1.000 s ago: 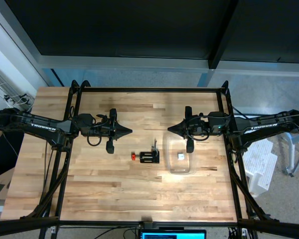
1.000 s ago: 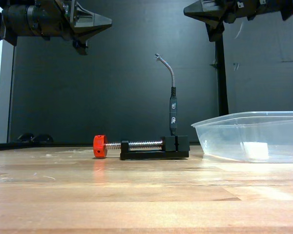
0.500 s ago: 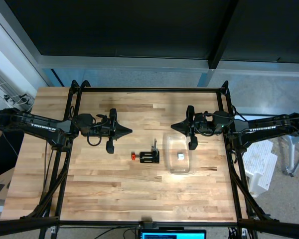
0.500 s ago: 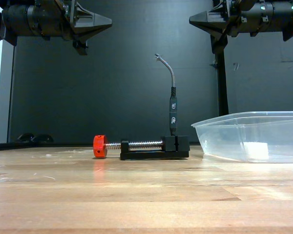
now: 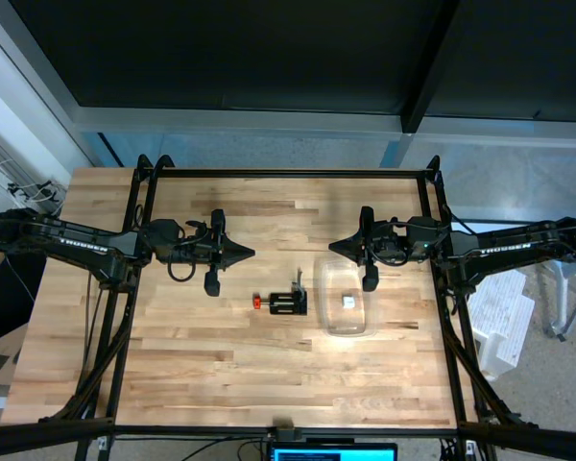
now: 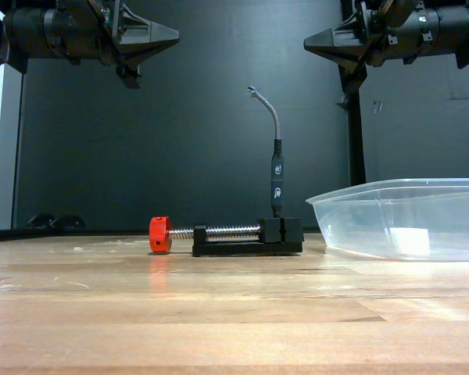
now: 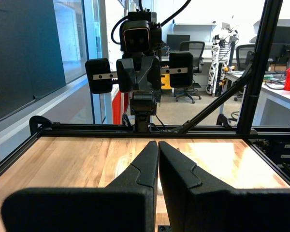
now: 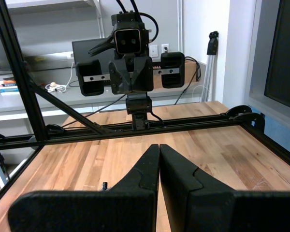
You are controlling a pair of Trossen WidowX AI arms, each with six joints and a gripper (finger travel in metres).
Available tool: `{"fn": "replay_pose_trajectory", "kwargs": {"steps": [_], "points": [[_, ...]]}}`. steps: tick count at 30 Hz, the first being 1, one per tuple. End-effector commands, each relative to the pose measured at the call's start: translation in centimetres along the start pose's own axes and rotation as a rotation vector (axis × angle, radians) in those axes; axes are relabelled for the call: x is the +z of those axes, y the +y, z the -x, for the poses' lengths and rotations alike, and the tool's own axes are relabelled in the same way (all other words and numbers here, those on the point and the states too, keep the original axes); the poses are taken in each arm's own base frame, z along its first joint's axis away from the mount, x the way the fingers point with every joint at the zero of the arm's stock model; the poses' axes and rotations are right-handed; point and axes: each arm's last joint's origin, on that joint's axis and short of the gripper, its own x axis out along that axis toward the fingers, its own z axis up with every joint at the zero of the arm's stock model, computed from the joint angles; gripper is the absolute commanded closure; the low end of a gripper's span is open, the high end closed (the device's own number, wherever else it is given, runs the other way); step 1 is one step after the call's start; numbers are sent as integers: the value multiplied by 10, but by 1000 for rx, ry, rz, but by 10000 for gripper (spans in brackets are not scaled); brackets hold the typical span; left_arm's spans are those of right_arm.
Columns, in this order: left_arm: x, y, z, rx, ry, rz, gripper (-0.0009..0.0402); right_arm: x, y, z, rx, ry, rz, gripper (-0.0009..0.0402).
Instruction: Pick the USB-C connector and install on taskboard
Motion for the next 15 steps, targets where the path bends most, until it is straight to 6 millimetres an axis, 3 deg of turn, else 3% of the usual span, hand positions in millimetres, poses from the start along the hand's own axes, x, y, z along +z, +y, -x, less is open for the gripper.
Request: {"fn": "replay_pose_trajectory", "kwargs": {"steps": [1,15], "points": [[0,0,0,0,0,0,393,0,0,0,1,1,3,393],[0,0,0,0,0,0,393,1,0,0,1,-6,2,393]]}}
